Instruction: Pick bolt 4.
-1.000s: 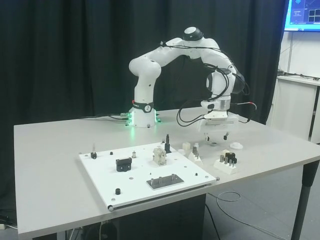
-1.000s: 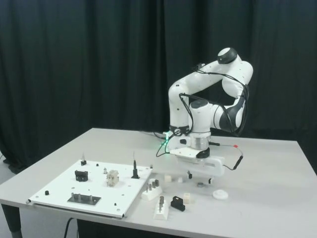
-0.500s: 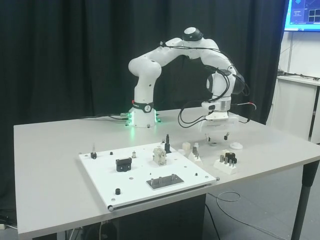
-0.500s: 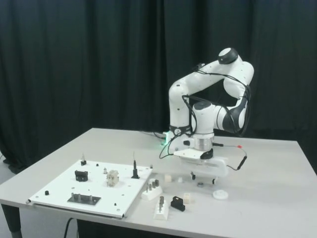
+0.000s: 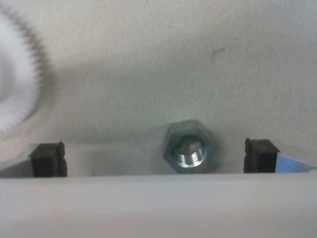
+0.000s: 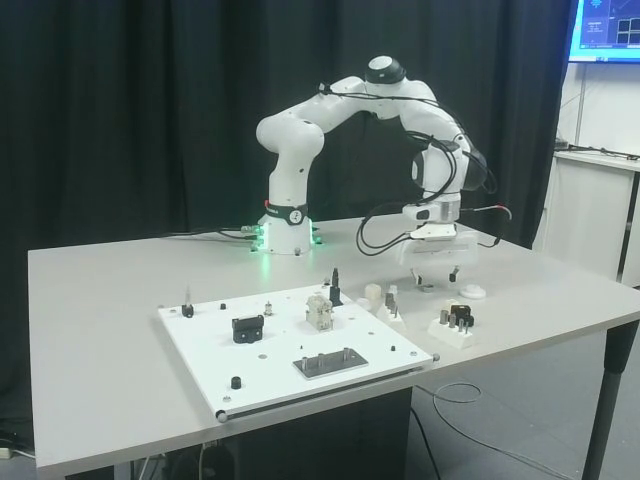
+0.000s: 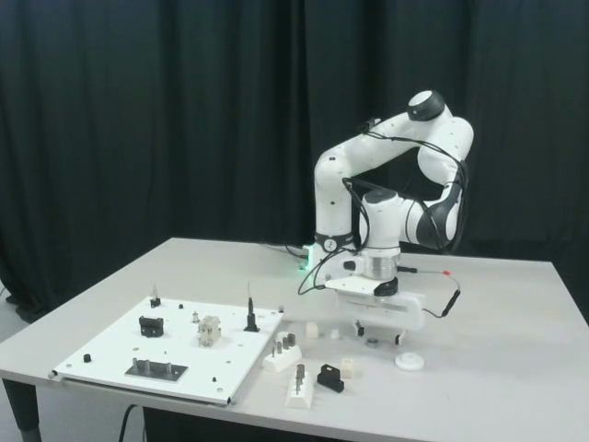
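Between the open gripper's (image 5: 153, 158) black fingertips (image 5: 48, 158) stood the grey hexagonal metal bolt (image 5: 184, 147): stiff, small, likely slippery; its flats looked the best hold.

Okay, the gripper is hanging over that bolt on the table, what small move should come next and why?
Probably a short, straight descent. In the wrist view bolt 4 stands on end on the grey table, between the open gripper's black fingertips but nearer one of them, so a slight centring shift may help. The room views suggest the gripper hangs just above it.
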`<state>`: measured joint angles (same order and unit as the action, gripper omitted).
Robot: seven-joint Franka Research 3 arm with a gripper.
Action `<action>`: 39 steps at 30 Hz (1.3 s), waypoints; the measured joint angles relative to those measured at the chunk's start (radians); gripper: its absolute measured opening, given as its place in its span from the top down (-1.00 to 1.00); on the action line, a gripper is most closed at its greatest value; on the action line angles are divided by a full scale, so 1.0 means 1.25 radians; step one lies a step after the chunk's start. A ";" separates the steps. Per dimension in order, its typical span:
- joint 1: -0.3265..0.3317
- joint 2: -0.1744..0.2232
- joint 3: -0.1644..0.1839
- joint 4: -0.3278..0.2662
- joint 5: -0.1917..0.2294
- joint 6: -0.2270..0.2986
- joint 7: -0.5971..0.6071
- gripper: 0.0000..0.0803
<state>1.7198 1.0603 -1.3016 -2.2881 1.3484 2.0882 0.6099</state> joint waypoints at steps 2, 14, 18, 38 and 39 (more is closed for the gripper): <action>0.001 0.001 0.000 -0.004 0.008 0.003 0.001 -0.99; 0.000 0.002 0.000 -0.015 0.030 0.002 0.019 -0.99; 0.000 0.002 0.000 -0.015 0.030 0.000 0.019 -0.99; 0.000 0.008 0.009 -0.014 0.031 0.000 0.018 -0.99; 0.000 0.008 0.010 -0.014 0.032 0.000 0.018 -0.99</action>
<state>1.7194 1.0702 -1.2897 -2.3054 1.3880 2.0886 0.6330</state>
